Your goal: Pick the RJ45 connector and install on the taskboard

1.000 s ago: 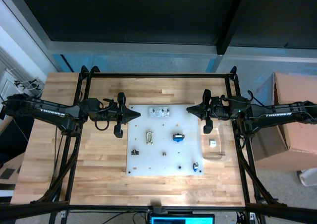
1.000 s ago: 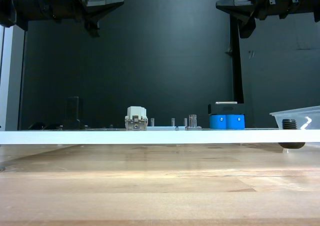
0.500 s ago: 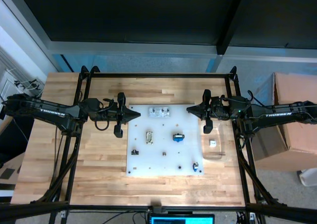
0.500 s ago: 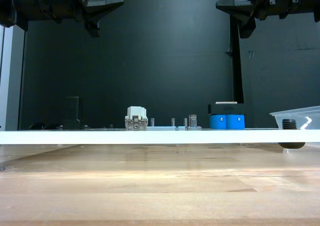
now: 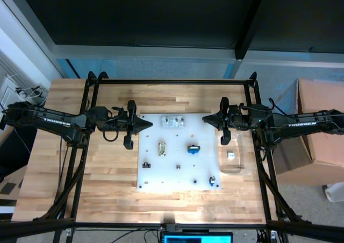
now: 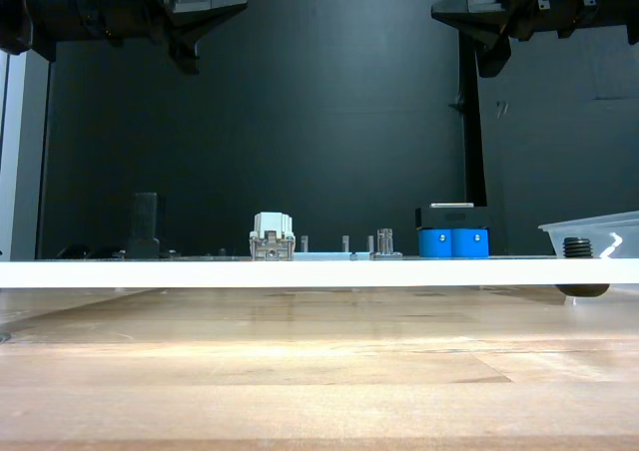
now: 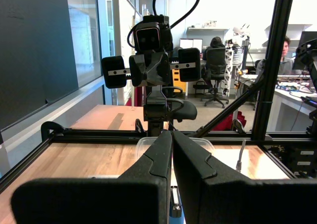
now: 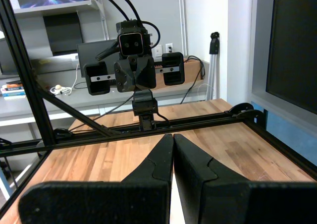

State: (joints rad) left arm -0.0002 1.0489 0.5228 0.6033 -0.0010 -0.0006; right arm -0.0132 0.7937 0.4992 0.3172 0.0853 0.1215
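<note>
The small blue jack sits at the near right corner of the white board. A grey piece covers its top in the high view, and a thin grey cable rises there in the left wrist view, so the connector appears seated in the jack. The white block in the clear tray has nothing dark on it. My left gripper hangs high over the board's far left corner, shut and holding nothing. My right gripper hangs high over the far right corner, shut and holding nothing.
The board carries other fittings: a clear part at the back, a grey socket and a blue-and-black part in the middle. A black frame surrounds the table. A cardboard box stands off the right edge.
</note>
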